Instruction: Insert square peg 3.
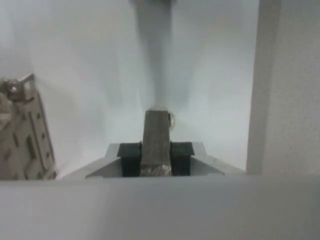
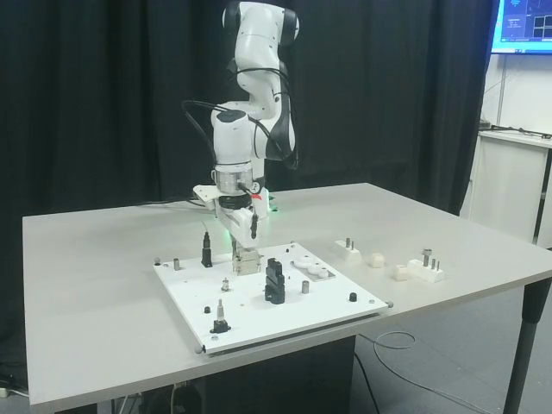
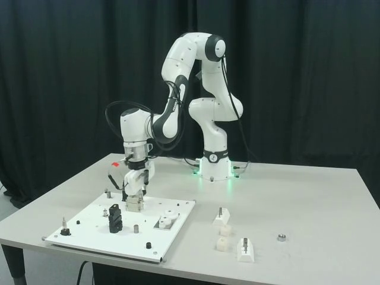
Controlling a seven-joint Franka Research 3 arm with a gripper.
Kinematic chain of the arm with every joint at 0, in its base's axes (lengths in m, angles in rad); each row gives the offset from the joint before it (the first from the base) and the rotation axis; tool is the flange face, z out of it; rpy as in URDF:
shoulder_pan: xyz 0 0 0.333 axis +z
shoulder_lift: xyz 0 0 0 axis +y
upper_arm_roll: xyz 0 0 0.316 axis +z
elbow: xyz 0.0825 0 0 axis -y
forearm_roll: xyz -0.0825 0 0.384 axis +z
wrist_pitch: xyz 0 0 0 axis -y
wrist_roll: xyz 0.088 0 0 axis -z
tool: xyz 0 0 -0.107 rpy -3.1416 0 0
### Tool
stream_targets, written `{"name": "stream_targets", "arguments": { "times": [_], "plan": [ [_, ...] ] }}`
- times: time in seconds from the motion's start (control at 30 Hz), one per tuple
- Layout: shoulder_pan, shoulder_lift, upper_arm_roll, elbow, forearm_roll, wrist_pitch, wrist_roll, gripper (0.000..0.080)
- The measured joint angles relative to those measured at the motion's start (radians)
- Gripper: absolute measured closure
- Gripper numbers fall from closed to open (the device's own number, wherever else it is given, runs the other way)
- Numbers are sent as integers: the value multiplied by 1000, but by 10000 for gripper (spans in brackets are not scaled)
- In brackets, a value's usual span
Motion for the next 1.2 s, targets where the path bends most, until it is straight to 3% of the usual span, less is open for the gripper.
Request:
{"name": "stream_targets", "arguments": {
  "times": [0.47, 1.2],
  "plan": [
    [0, 4, -1, 0, 18, 15, 0, 688],
    [1, -1, -2, -1, 26, -17, 0, 688]
  ]
}}
